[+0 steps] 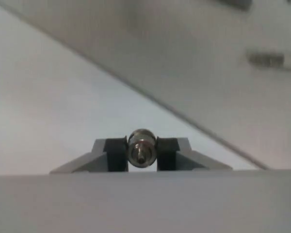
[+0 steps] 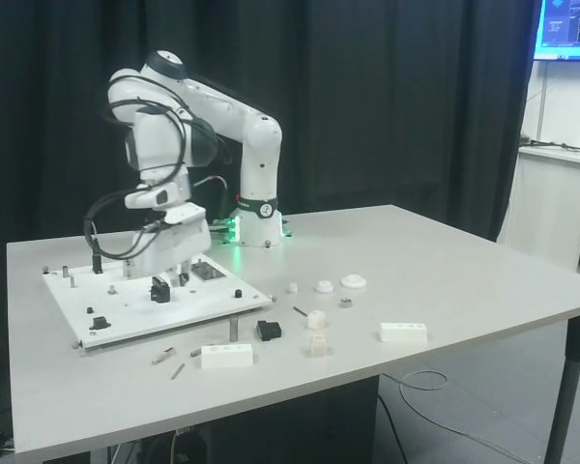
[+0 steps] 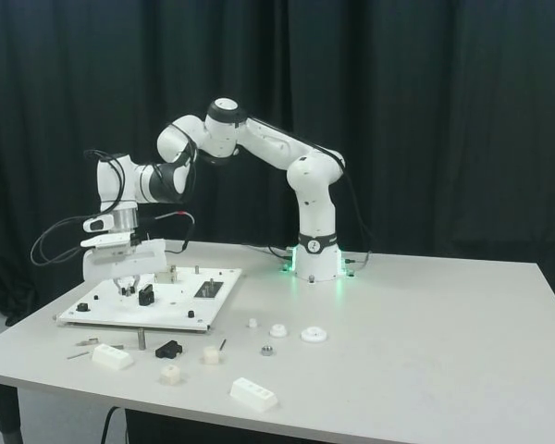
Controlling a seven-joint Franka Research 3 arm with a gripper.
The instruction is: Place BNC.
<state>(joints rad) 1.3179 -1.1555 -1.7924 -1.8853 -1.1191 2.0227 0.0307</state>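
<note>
The jaws (image 1: 142, 154) were closed on the BNC (image 1: 142, 147), the connector pinched between the two black pads with its end facing the wrist camera. So the pick was done; the placing was not.

Taking the white board (image 2: 135, 307) as landmark: the arm (image 3: 259, 148) reached from its base, beyond the board's far edge, out over the board, and the jaws hung just above the board's surface, near a black fixture (image 2: 159, 289) standing on it. In the wrist view the board's edge ran diagonally behind the BNC, with grey bench (image 2: 445, 271) beyond it and a small metal part (image 1: 274, 59) lying there, off the board. Whether the BNC already touched the board or any socket I could not tell; the room views hid the tips behind the wrist housing.

My judgement: the task was past its midpoint. Left to do were aligning the connector over its seat on the board, lowering it in, releasing and retreating. The seat itself could not be identified from these views.
</note>
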